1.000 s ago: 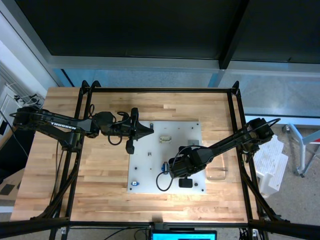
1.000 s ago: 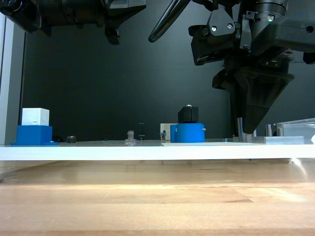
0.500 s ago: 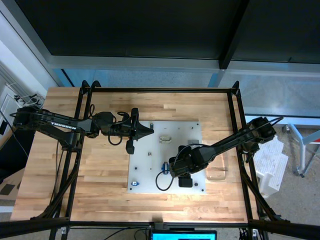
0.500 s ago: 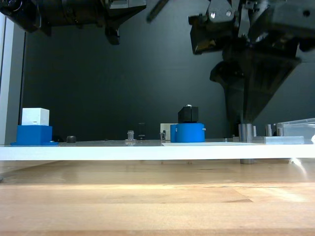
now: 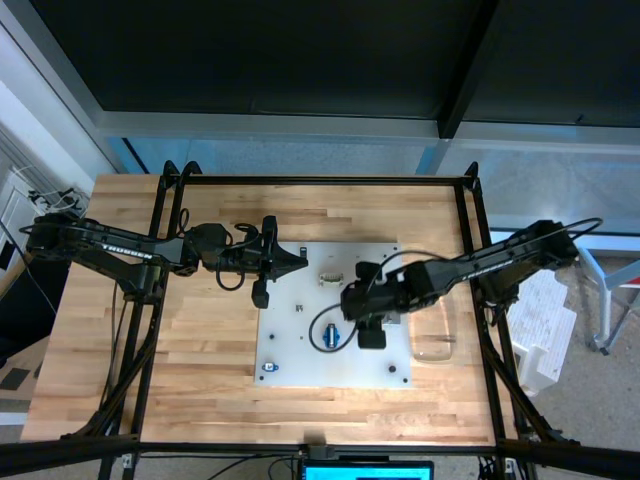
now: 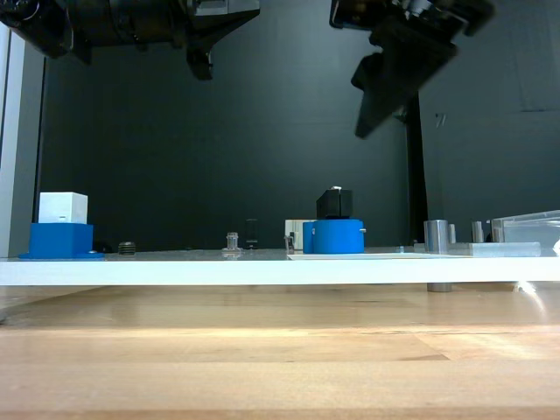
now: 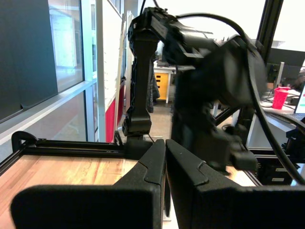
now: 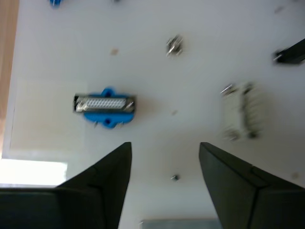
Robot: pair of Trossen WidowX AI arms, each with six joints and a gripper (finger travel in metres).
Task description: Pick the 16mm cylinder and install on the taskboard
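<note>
Shows the right gripper point(image 8: 164, 152) spread wide with nothing between its fingers, raised well above the taskboard point(image 5: 300, 350). Shows the 16mm cylinder point(image 6: 436, 236), a short dull-silver peg, standing upright in the board toward its right side, its foot poking out beneath. Places a blue fitting point(image 6: 337, 236) to its left and a clear tray point(image 6: 529, 223) to its right. Finds the left gripper point(image 7: 165, 162) pressed shut, hovering at the board's far-left edge.

The matte black left arm point(image 5: 110, 250) bears white lettering point(image 5: 125, 252), and thin black cables point(image 5: 322, 338) loop off the matching black right arm point(image 5: 490, 262). The left gripper point(image 7: 165, 148), at the flat white square taskboard's point(image 5: 300, 345) far-left edge, and the right gripper point(image 8: 164, 145), above that board, both have black wedge-shaped plastic fingers.
</note>
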